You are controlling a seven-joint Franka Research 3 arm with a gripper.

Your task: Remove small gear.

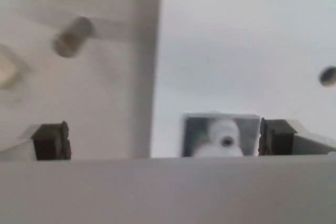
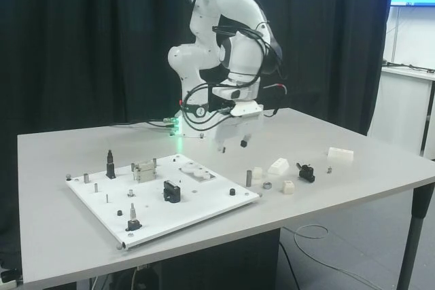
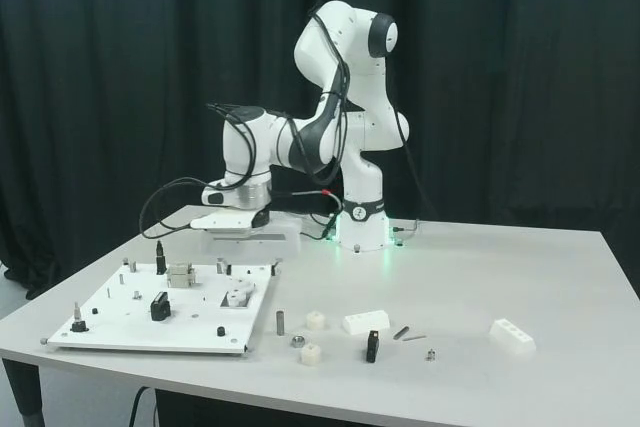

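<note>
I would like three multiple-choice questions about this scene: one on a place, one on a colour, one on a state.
1. Where do the white gears sit?
A. on the white square board
B. on the bare grey table
C. between the fingers

2. What colour is the light at the arm's base?
A. white
B. green
C. black

3. How is the two-finger gripper?
A. shut on a gear
B. open, empty, above the board's edge
C. resting on the table

Answers: 1 A, both room views show them on the board. 2 B, green glows at the base in both room views. 3 B, the wrist view shows the fingers apart with nothing between them.
</note>
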